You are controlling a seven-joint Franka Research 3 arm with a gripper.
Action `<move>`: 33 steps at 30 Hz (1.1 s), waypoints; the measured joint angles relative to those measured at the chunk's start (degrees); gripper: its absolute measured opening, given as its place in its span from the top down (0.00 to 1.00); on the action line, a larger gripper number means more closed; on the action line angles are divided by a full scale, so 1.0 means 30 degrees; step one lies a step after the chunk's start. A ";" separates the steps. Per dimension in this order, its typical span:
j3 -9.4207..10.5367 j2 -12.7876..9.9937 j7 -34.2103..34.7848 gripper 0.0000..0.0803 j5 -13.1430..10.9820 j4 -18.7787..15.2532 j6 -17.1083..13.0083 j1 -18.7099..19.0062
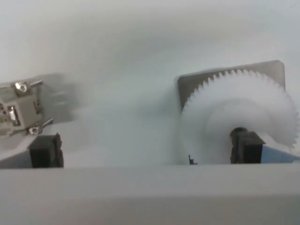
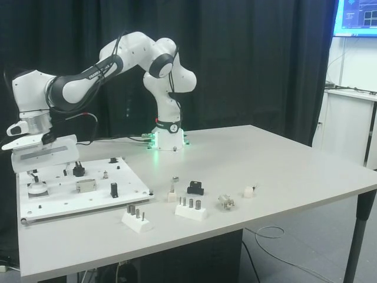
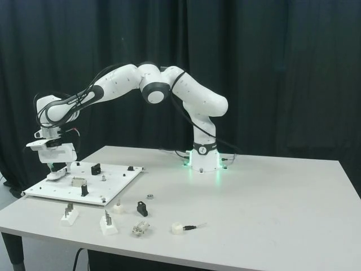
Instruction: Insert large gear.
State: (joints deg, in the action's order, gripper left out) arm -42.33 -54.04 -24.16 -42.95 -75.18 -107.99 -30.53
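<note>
Over the far corner of the white board (image 2: 88, 197), the large gear (image 1: 239, 117) is lying on a grey plate (image 1: 187, 86) (apparently its seat), the gripper (image 1: 145, 150) fingers spread wide, one fingertip (image 1: 246, 147) at its hub.

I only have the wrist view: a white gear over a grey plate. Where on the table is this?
Observer: The gear sits on a white board at the end of the table, far from the arm's base.
Operator: Is the gripper high above it?
Observer: No, the gripper hangs low over the board's far corner.
Operator: Anything else on the board?
Observer: Yes, a black block stands near its middle.
</note>
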 joint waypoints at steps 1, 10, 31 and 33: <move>0.0000 0.0001 0.0000 0.00 -0.0013 -0.0002 0.0000 0.0005; 0.0000 0.0002 0.0016 0.00 -0.0034 -0.0095 -0.0013 0.0009; -0.0001 0.0030 0.0016 0.00 -0.0198 -0.0363 -0.0252 0.0060; -0.0001 0.0030 0.0016 0.00 -0.0201 -0.0369 -0.0269 0.0066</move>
State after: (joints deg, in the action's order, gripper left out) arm -42.34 -53.95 -24.11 -43.55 -76.29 -108.80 -30.33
